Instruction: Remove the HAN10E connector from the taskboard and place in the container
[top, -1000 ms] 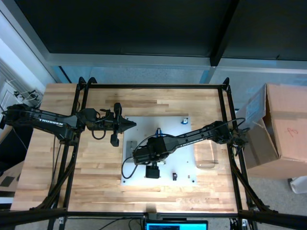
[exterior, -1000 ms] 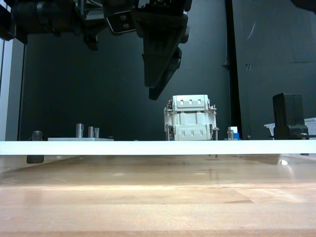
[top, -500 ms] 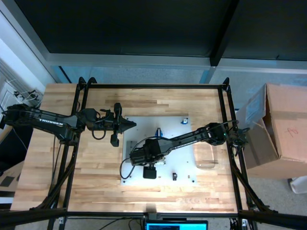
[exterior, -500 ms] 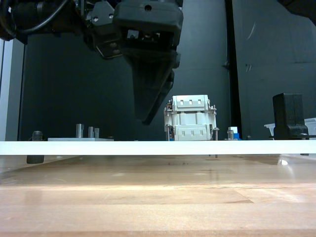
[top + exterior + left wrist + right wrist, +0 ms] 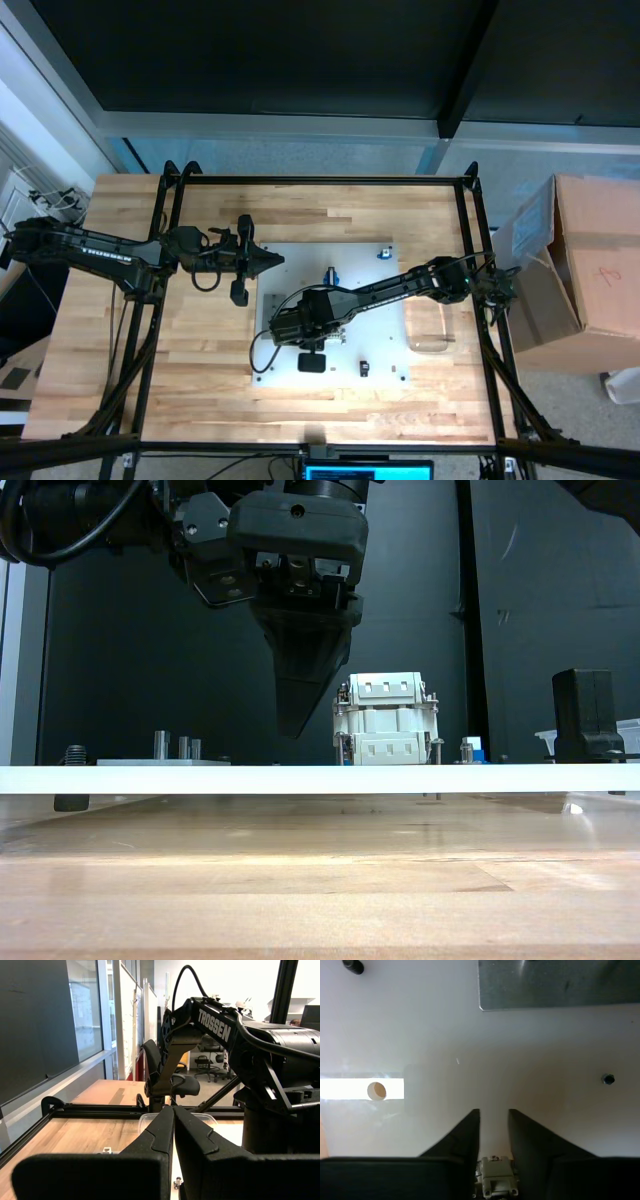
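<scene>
Wooden bench (image 5: 200,350), framed by black rails, carrying a white taskboard (image 5: 385,300) at centre.

Item 1: HAN10E connector (image 5: 386,720). Pale grey, upright, in its seat on the taskboard in the low view; not held by either arm and apparently fully in.

Item 2: container (image 5: 432,347). Clear tub on the bench just beside the taskboard's right edge; nothing can be seen inside it.

Item 3: right pincer (image 5: 297,718). Pointing down over the taskboard, tip low and just beside the connector, on its left in the low view. Fingers a narrow gap apart in the right wrist view, clamped on nothing.

Item 4: left pincer (image 5: 173,1122). Level, at the taskboard's far-left corner, well apart from the connector. Fingers pressed together, empty.

Status, as a judgement: no step of the task is complete. The approach looks nearly made; gripping the connector, drawing it out of its seat, carrying it to the container and releasing it all remain.
</scene>
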Controlling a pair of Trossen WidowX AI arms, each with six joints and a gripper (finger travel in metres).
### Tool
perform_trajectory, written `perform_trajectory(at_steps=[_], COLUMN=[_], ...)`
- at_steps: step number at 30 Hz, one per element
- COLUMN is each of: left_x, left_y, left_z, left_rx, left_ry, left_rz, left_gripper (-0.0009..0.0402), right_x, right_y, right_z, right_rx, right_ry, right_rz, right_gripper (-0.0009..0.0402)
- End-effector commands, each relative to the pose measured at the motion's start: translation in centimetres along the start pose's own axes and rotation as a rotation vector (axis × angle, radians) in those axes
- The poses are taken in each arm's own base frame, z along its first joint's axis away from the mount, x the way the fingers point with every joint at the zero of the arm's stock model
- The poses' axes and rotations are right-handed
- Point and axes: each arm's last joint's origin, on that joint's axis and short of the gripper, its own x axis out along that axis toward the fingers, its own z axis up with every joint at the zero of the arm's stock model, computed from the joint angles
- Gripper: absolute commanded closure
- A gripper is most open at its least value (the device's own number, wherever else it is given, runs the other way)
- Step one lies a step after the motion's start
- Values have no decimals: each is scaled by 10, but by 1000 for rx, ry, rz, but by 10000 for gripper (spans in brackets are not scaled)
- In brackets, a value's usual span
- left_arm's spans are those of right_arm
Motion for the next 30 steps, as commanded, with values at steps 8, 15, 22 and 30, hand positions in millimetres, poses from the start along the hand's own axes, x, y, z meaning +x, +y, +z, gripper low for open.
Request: perform_trajectory(at_steps=[8, 15, 22, 30], left_x=[0, 0, 0, 0], left_y=[0, 0, 0, 0], left_z=[0, 0, 0, 0], left_rx=[0, 0, 0, 0], left_ry=[0, 0, 0, 0], left_rz=[0, 0, 0, 0], left_gripper=[393, 393, 393, 393], right_x=[-1, -1, -15, -53], right_y=[0, 0, -1, -3], right_z=[0, 0, -1, -9], right_rx=[-14, -15, -11, -1], right_ry=[2, 3, -25, -51], right_rz=[0, 0, 8, 17], right_gripper=[384, 392, 392, 392])
